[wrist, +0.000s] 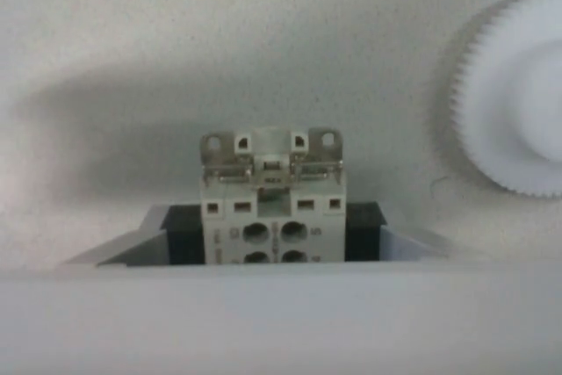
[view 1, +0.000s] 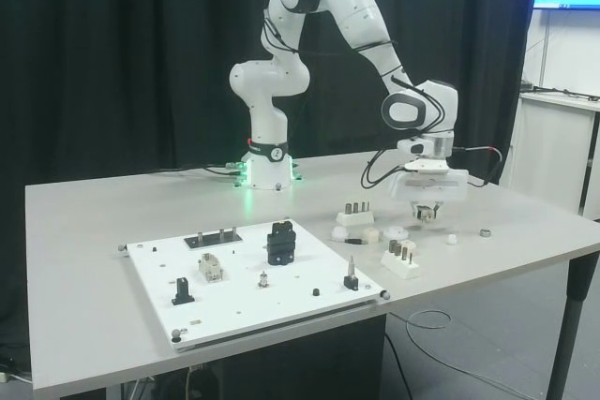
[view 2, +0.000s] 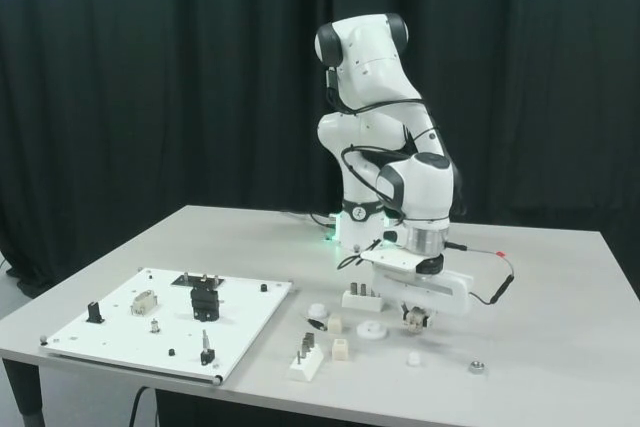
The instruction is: Insert waterproof.
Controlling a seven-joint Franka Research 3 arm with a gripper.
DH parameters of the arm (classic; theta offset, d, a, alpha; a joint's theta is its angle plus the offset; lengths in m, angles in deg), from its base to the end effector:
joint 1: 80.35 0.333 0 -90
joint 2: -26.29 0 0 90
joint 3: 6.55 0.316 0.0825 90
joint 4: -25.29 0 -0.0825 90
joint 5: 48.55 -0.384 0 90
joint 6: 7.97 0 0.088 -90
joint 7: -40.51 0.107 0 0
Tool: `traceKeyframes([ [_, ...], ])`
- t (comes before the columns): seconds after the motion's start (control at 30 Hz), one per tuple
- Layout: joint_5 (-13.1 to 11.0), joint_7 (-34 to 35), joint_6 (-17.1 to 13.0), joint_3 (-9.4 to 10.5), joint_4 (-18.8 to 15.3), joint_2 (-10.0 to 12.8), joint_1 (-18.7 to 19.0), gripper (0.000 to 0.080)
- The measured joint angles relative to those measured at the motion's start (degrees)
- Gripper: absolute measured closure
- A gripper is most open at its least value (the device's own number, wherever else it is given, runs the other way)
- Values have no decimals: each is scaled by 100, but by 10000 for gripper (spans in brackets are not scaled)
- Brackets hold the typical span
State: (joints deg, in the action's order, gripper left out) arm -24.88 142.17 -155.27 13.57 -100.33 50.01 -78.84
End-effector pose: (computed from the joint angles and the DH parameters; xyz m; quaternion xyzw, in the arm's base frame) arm 0.5134 0.2135 0.2048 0.8581 -0.5118 0.0391 0.0152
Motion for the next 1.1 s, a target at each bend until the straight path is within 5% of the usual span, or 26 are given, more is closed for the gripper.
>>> traceKeyframes([
  [1.1, -3, -40, 161, 28, 0, -105, -1, 486],
])
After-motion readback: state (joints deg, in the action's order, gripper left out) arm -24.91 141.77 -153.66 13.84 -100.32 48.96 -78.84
